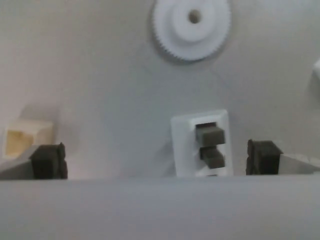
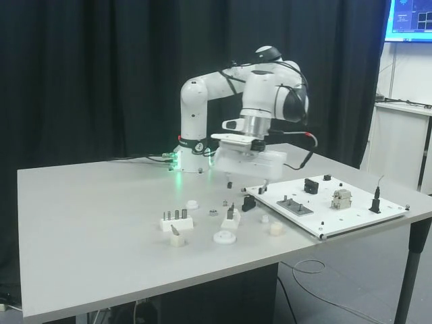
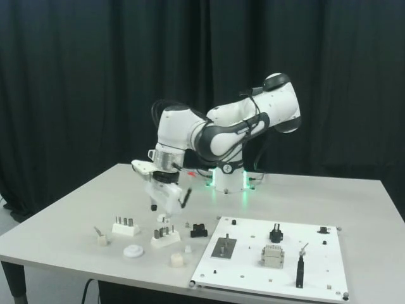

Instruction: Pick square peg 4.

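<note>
The white arm (image 3: 221, 130), bolted to the grey tabletop (image 2: 88, 216), reaches forward and down, with its gripper (image 1: 155, 159) hanging above a small white holder (image 1: 201, 144). The fingers (image 1: 49, 161) stand wide apart and grasp nothing; the wrist view shows one dark pad on either side of the holder, neither touching it.

The holder carries dark square pegs (image 1: 210, 135) standing upright in a row. Which of them is square peg 4 cannot be told. In the second room view this holder (image 3: 164, 236) sits directly under the gripper (image 3: 166, 204).

Landmark: the white holder.
- Just beyond it, on the side away from the arm's base, lies a white gear (image 1: 192, 27) with a centre hole, flat on the tabletop; the same gear (image 3: 133, 251) shows in the second room view.
- To one side stands a second white holder (image 3: 125, 227) with upright pegs, and near that a small block (image 3: 102, 239) with a tilted pin.
- On the other side, a small black part (image 3: 199, 230) rests near the edge of the white board (image 3: 240, 273).
- The board bears several fixtures, among them a grey plate (image 3: 223, 247) and a black upright piece (image 3: 300, 272).
</note>
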Robot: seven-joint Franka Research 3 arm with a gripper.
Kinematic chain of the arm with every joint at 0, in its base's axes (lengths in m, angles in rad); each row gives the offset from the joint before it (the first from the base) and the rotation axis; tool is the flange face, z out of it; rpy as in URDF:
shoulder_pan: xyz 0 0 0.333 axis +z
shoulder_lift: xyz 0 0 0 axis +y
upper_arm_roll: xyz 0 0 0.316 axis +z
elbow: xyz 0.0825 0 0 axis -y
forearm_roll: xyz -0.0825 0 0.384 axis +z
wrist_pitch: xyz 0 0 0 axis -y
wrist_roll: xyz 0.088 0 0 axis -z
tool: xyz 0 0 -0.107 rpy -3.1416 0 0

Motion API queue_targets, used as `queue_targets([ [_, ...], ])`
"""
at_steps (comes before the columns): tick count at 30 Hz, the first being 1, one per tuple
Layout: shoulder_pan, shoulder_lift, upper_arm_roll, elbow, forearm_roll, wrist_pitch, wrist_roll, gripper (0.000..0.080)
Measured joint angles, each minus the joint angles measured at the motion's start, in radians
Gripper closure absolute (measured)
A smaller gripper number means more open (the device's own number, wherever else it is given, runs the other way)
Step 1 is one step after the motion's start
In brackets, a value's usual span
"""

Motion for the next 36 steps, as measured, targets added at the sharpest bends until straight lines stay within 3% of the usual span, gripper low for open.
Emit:
queue_targets([
  [7,-0.027,0.002,0.000,-0.026,0.043,-0.028,-0.009,0.0003],
  [20,-0.077,0.034,-0.001,-0.029,0.054,-0.100,-0.158,0.0003],
  [36,-0.108,0.048,0.033,-0.027,0.085,-0.163,-0.198,0.0003],
])
